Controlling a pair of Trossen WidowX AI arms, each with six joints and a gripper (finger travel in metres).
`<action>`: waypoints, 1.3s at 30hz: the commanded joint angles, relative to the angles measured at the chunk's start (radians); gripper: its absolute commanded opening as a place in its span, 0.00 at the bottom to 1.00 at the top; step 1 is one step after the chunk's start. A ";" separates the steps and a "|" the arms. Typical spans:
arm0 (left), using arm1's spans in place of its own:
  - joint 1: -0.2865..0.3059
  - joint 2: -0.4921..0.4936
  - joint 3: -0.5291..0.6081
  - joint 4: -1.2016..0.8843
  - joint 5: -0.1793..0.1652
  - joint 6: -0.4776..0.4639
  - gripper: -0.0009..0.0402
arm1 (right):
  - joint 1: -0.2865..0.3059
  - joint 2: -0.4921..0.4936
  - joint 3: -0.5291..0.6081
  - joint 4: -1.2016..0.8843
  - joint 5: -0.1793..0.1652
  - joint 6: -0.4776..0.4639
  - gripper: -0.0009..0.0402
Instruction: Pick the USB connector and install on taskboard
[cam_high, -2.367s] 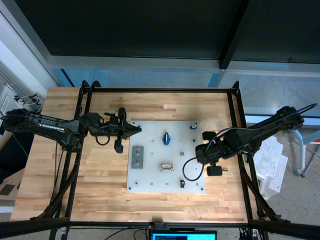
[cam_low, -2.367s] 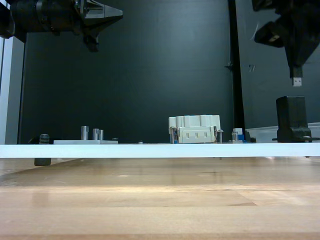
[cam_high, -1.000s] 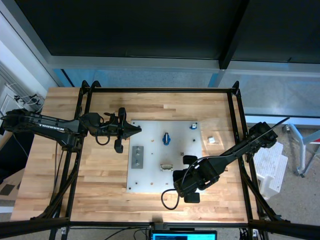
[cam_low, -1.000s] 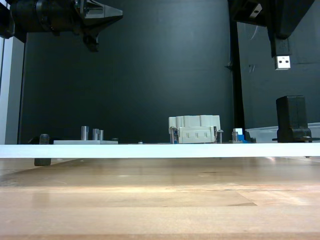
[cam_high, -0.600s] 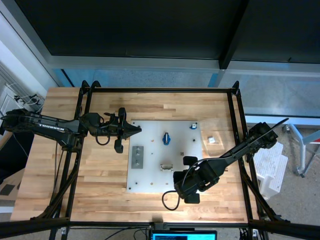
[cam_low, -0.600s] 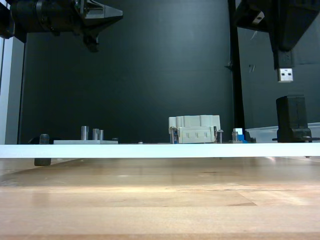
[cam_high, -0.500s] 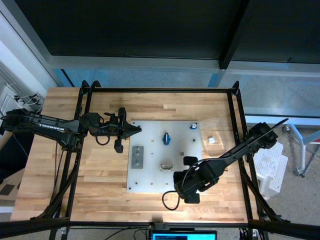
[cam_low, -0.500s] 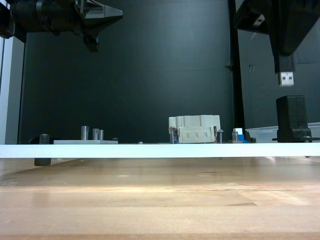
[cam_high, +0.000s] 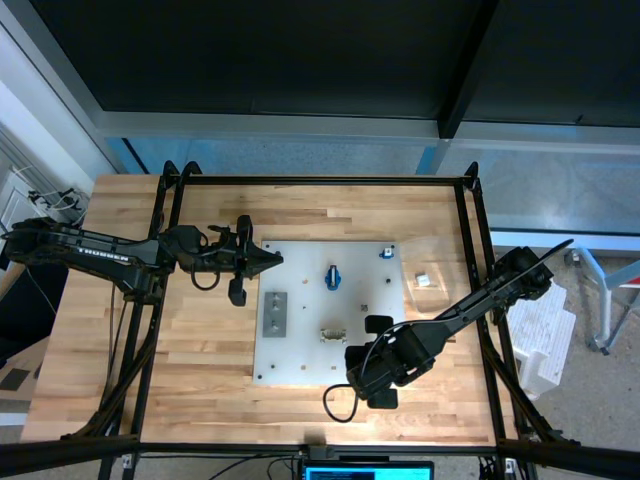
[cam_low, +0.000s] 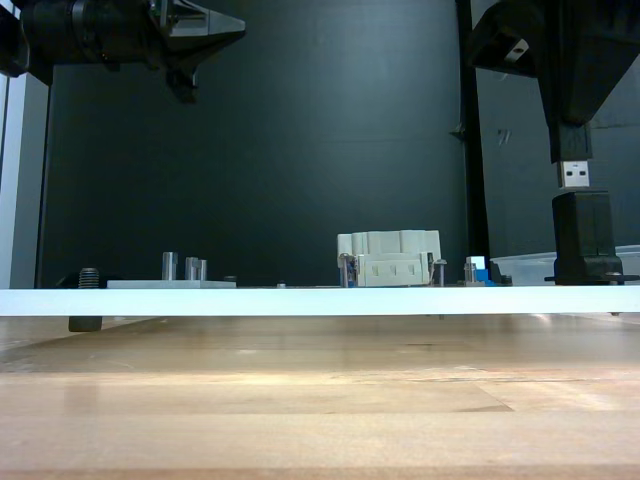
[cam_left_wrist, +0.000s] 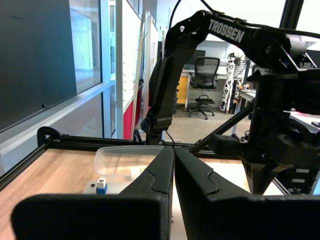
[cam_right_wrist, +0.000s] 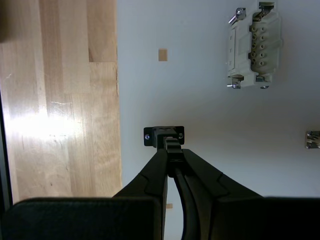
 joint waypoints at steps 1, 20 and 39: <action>0.000 0.000 0.000 0.000 0.000 0.000 0.02 | 0.001 0.000 -0.005 0.008 0.001 -0.003 0.02; 0.000 0.000 0.000 0.000 0.000 0.000 0.02 | 0.003 0.000 -0.016 0.011 0.000 -0.019 0.02; 0.000 0.000 0.000 0.000 0.000 0.000 0.02 | 0.005 0.000 -0.081 0.069 -0.001 -0.025 0.02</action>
